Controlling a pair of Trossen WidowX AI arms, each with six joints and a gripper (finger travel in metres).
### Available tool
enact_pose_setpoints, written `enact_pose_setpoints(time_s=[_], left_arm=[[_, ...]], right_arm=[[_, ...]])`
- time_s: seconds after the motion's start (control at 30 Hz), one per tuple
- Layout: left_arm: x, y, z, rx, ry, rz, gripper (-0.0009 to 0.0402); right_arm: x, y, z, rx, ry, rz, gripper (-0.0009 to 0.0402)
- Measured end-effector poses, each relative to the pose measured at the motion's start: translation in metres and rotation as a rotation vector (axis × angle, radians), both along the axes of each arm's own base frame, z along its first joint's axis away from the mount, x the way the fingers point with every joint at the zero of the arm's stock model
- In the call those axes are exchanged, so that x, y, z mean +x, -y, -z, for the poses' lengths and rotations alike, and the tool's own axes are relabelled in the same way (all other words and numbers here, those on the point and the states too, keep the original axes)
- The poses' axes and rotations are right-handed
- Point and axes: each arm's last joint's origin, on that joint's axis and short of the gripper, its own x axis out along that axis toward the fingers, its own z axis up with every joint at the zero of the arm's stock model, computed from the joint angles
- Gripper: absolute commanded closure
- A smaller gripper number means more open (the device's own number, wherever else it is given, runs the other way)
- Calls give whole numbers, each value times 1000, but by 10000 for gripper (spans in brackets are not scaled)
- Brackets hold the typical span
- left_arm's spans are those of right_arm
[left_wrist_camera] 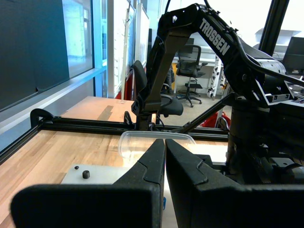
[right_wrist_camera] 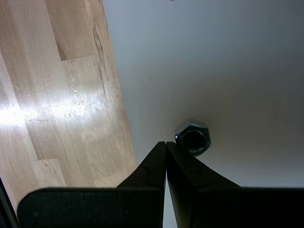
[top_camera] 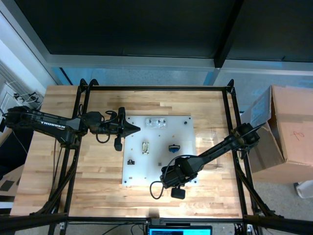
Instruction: Unfasten the M12 nut and place it in the container
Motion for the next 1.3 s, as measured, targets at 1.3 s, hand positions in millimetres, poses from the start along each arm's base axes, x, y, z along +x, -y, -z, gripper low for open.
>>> enact_pose_setpoints(time_s=[1.3], left_arm=[[0, 0, 0, 0, 0, 0, 393]], right_arm=[[-5, 1, -18, 79, -28, 20, 393]])
